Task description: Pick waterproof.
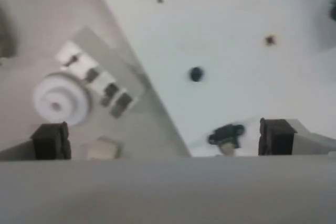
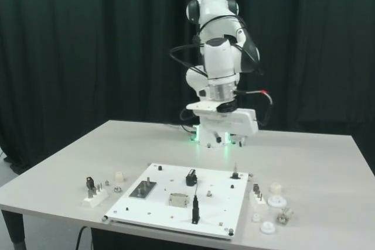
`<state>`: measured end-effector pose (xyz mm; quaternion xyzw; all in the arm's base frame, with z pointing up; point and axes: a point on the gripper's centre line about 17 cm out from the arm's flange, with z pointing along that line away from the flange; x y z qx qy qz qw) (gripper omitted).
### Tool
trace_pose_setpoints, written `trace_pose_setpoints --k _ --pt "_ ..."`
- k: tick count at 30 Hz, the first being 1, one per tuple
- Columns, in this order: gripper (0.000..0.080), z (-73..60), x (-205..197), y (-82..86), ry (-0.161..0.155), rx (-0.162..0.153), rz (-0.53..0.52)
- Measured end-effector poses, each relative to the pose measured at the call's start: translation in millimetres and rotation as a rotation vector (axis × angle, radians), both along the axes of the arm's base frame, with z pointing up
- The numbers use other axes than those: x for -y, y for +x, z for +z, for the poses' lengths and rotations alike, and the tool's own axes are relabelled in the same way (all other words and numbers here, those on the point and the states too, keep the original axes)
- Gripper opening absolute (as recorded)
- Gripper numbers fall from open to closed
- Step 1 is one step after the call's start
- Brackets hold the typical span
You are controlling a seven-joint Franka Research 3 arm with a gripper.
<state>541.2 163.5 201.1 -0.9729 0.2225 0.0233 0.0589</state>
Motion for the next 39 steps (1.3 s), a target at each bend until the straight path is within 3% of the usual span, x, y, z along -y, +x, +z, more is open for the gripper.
trace_pose_setpoints --k 6,17,22,27,39 --pt "0.08 2.5 -22 10.5 -0.003 0.016 0.015" --pt "0.08 1.2 -36 34.0 -0.066 0.057 0.059" --pt "0.08 -2.3 -41 43.2 -0.089 0.074 0.159" --pt "0.08 -7.9 -45 48.3 -0.088 0.077 0.245" --pt "0.08 -20.7 -63 59.1 -0.084 0.087 0.34"
